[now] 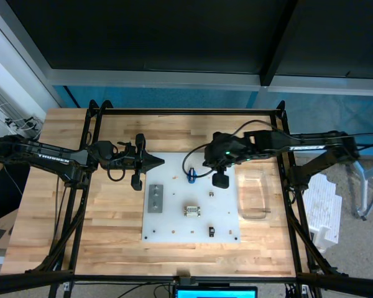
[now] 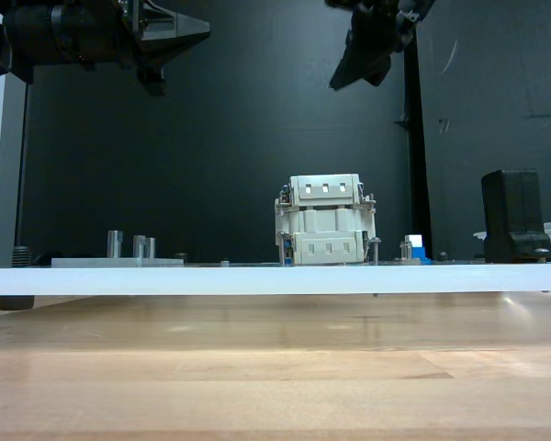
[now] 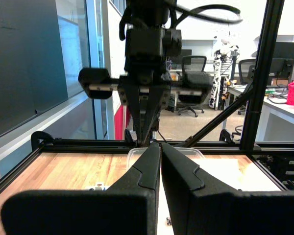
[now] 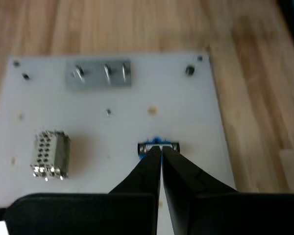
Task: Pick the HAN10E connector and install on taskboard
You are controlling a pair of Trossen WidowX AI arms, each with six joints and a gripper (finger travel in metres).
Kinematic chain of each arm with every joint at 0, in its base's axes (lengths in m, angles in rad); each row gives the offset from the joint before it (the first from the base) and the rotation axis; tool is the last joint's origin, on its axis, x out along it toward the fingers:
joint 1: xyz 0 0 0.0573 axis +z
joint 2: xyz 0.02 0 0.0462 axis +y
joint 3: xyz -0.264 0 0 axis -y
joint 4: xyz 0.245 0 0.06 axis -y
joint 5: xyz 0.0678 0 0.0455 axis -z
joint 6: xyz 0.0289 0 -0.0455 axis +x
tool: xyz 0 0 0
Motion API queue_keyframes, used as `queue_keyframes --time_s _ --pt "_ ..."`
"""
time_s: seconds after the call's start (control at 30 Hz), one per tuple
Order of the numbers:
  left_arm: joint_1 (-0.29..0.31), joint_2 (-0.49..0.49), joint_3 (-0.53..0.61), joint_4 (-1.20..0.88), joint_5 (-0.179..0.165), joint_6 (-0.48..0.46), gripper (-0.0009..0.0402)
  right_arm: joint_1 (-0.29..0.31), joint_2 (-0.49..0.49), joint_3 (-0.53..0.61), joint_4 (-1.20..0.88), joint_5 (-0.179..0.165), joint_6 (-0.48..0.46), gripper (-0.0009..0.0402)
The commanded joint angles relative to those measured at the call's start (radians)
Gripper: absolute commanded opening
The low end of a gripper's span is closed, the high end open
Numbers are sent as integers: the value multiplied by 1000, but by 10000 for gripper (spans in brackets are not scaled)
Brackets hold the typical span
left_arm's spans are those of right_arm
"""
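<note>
HAN10E connector (image 1: 191,211): pale grey-beige block with pin rows. It stands upright near the middle of the taskboard (image 1: 174,226), held by neither arm; no marking legible.
Grey metal block (image 1: 155,197): on the board, to the connector's left, apart from it.
Blue knob (image 1: 191,176): beyond the connector.
Black part (image 1: 211,231): near edge of the board.
Clear tray (image 1: 255,196): just beside the board's right edge.
Right gripper (image 1: 220,181): high above the board near the knob, fingers pressed together, empty.
Left gripper (image 1: 156,161): high over the far left corner, fingers together, empty.
Left arm (image 1: 50,158): white lettering, too small to read.
</note>
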Motion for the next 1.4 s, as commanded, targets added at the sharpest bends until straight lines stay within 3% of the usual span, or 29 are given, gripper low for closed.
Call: queue_keyframes --time_s 0.03,0.3,0.67,1.0,1.13,1.33,1.4 --pt "0 0 0 0 0 0 1 -2 -72 -77 111 1 1 1" --pt "0 0 0 0 0 0 1 -2 -225 -272 426 -42 29 0" --pt "0 0 0 0 0 0 1 -2 -355 -492 827 -40 35 0" --pt "0 0 0 0 0 0 1 -2 -367 -634 1027 -44 63 0" --pt "0 0 0 0 0 0 1 -2 -367 -640 1041 -68 72 0" --pt "0 0 0 0 0 0 1 -2 -366 -654 1072 -63 76 0" --pt "0 0 0 0 0 0 1 -2 -366 -673 1101 -48 84 0"
